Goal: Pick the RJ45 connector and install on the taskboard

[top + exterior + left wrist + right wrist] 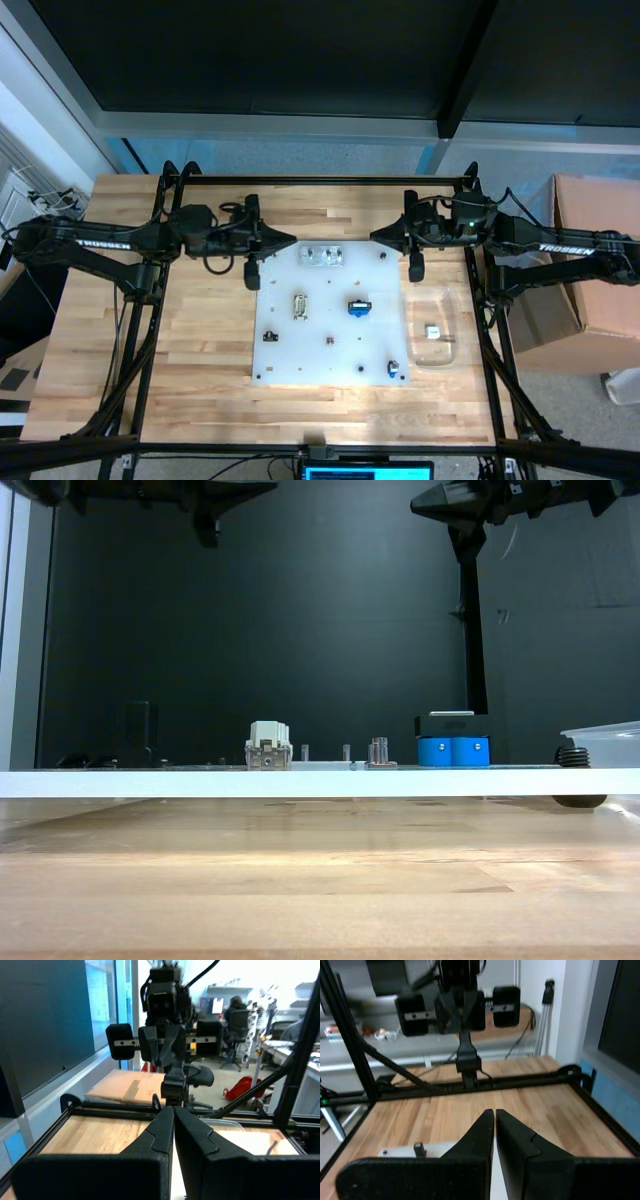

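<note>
The wooden-topped table (200, 330) carries the left arm along its left edge, reaching inward. The left pincer (292, 238) hangs above the far left corner of the square white task board (300, 350), well clear of it. In the left wrist view its black fingers (155, 1135) are pressed together with nothing between them. In the low view it (272, 486) hangs high above the board.

On the board, a beige rectangular socket (299, 305) stands left of centre. A clear block fitting (323, 256) sits near the far edge, and a blue block with a dark top (358, 307) sits right of centre. The small blue jack (397, 371) is at the near right corner, its top pale grey. I cannot tell whether the RJ45 connector sits in it, nor where the connector lies otherwise.

The right pincer (374, 237) hangs above the board's far right corner, facing the left one across a gap. Its fingers (515, 1135) are also closed on nothing, as the right wrist view shows. In the low view it (416, 500) is equally high.

Just right of the board lies the clear plastic tray (437, 363), with the small white block (433, 330) inside. A brown cardboard box (590, 260) stands beyond the table's right edge.
</note>
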Controlling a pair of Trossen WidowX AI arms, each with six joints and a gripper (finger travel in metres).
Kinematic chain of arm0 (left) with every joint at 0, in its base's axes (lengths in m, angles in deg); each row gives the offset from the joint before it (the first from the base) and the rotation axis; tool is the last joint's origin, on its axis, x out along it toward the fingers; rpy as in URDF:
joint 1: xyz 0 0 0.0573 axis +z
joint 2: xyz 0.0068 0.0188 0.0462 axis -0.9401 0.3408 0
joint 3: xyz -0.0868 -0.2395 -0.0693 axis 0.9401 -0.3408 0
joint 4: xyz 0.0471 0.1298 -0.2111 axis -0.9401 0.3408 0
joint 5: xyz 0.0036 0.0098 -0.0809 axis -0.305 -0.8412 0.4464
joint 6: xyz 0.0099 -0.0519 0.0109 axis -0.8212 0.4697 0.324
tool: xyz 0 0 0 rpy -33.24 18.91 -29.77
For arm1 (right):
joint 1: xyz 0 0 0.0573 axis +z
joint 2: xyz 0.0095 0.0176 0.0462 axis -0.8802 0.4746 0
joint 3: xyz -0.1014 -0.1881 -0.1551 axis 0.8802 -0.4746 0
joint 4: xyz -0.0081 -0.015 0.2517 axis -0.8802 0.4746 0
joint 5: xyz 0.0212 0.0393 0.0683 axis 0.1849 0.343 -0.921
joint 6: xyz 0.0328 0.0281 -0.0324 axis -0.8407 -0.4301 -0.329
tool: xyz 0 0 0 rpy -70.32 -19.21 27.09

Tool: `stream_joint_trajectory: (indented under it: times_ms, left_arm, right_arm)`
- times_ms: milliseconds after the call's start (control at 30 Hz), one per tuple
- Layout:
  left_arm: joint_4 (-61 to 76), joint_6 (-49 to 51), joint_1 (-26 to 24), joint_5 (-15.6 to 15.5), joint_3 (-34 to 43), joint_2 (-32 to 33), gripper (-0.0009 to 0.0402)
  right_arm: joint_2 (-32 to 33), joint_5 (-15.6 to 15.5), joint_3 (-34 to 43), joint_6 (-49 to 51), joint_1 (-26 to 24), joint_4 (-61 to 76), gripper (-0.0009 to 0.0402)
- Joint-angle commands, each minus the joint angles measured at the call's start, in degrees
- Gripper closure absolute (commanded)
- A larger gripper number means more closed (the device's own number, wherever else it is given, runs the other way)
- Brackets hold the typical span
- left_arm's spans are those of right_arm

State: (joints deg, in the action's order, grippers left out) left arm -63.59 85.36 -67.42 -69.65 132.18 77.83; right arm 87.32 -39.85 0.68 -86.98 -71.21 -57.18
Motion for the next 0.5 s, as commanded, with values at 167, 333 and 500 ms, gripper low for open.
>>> stream_joint_trajectory:
  times_ms: [167, 333, 500]
  left_arm:
    - [-7.0, 1.7, 0.0, 0.9, -7.0, -1.4, 0.0394]
    - [-9.7, 3.3, -0.1, 1.1, -9.8, -1.4, 0.0394]
    - [-10.8, 3.5, -0.2, 3.0, -10.1, -1.4, 0.0394]
  right_arm:
    - [-3.7, -0.2, -6.6, -1.9, 0.2, -9.5, 0.0393]
    - [-5.3, -0.3, -10.0, -2.3, 1.9, -11.9, 0.0394]
    - [-5.5, 1.9, -13.0, -2.3, 3.6, -15.3, 0.0394]
